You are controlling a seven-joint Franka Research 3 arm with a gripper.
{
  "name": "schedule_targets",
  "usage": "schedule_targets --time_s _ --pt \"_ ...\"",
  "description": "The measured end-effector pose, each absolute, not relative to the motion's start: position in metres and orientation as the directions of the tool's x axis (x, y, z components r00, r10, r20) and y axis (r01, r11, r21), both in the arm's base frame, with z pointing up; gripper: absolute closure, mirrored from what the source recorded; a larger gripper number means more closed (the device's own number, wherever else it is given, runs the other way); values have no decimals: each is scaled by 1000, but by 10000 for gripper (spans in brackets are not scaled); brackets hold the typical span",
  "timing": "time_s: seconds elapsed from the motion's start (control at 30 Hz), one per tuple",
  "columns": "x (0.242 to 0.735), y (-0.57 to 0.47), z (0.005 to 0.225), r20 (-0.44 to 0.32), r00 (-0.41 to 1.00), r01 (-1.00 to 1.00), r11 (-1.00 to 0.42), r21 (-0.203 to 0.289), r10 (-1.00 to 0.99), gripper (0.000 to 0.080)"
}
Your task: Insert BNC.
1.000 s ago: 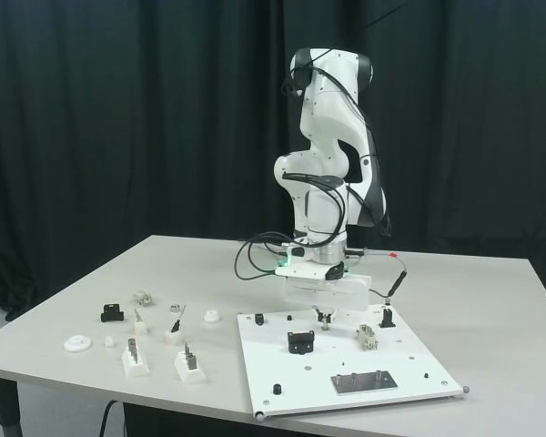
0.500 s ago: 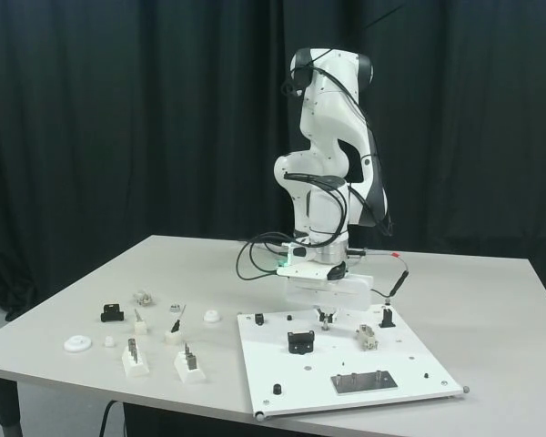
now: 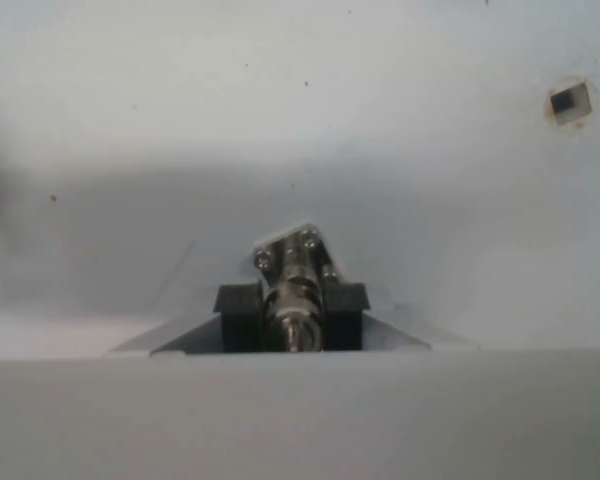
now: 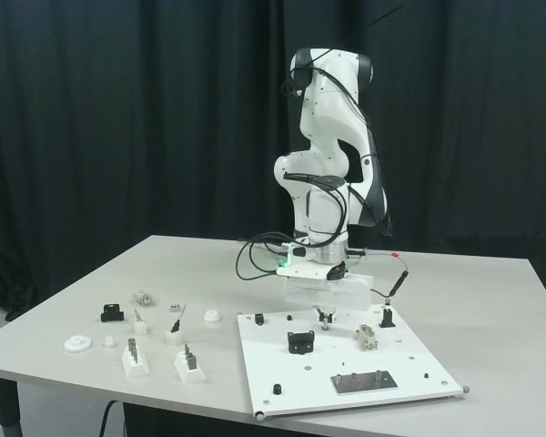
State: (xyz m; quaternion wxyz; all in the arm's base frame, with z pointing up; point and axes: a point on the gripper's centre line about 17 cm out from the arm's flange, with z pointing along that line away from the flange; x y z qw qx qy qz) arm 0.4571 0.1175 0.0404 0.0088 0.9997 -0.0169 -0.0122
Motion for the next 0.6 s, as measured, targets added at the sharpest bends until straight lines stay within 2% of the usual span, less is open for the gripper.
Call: schedule_targets --time_s 0.6 --pt "458 111 40 -23 999 -37 -999 26 -38 681"
